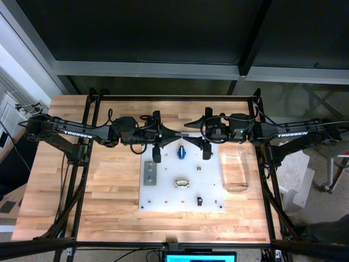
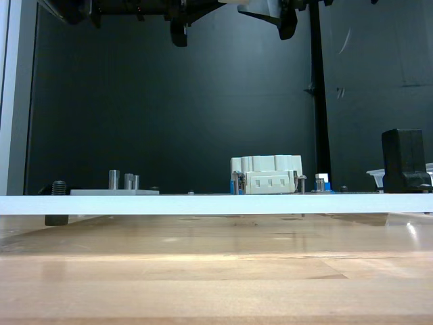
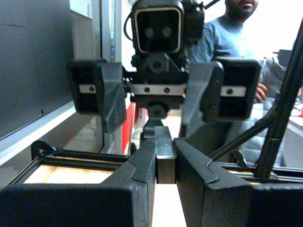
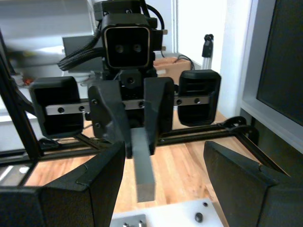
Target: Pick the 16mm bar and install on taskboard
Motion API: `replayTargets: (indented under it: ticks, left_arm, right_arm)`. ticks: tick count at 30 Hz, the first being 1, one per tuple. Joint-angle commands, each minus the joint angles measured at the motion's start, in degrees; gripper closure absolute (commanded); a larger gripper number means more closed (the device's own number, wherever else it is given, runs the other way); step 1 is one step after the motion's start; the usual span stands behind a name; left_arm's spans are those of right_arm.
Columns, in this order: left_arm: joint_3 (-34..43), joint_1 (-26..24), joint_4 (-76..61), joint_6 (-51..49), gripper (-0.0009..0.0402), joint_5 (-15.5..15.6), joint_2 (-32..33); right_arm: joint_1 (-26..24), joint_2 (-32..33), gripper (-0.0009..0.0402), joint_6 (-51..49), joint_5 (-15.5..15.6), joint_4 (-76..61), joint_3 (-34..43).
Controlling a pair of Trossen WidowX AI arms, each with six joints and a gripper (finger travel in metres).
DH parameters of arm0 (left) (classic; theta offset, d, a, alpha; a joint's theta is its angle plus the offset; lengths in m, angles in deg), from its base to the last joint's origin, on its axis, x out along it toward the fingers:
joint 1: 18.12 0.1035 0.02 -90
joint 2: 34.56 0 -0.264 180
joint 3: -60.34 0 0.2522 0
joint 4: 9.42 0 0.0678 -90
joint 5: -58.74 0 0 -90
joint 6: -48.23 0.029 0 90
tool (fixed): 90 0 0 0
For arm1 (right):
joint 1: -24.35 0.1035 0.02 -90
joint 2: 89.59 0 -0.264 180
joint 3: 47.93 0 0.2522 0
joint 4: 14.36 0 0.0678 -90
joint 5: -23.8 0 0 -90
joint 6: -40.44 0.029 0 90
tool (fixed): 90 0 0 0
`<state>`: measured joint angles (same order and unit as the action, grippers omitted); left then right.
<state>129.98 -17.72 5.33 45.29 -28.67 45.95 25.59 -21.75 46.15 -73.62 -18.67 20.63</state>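
Note:
The 16mm bar (image 4: pixel 143 175) is a short grey bar held in the air, with my left gripper (image 4: pixel 137 127) shut on one end of it and the other end pointing at the right arm. In the left wrist view the bar (image 3: pixel 165 163) sits clamped between my left gripper's (image 3: pixel 165 156) fingers. My right gripper (image 3: pixel 156 94) faces it, open wide, with its fingers apart on either side of the bar's free end and not touching it. Both grippers (image 1: pixel 170 138) (image 1: pixel 191 140) hover high over the far part of the white taskboard (image 1: pixel 163 202).
On the board sit a grey block with pegs (image 1: pixel 150 176), a white connector (image 1: pixel 182 184), a blue piece (image 1: pixel 181 152) and a small black part (image 1: pixel 200 201). A clear container (image 1: pixel 237 172) stands at the board's right edge. A black frame surrounds the table.

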Motion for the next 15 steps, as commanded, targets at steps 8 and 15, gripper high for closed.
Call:
replayTargets:
  ticks: [8, 15]
  left_arm:
    - [0.0, 0.0, 3.6, 0.0, 0.0393, 0.3, 0.0]
    - [0.0, 0.0, 3.5, 0.0, 0.0394, 0.3, 0.0]
  right_arm:
    - [0.0, 0.0, 0.0174, 1.5, 2.5, 8.0, -3.1]
    - [0.0, 0.0, 0.0212, 1.3, 3.0, 8.1, -3.1]
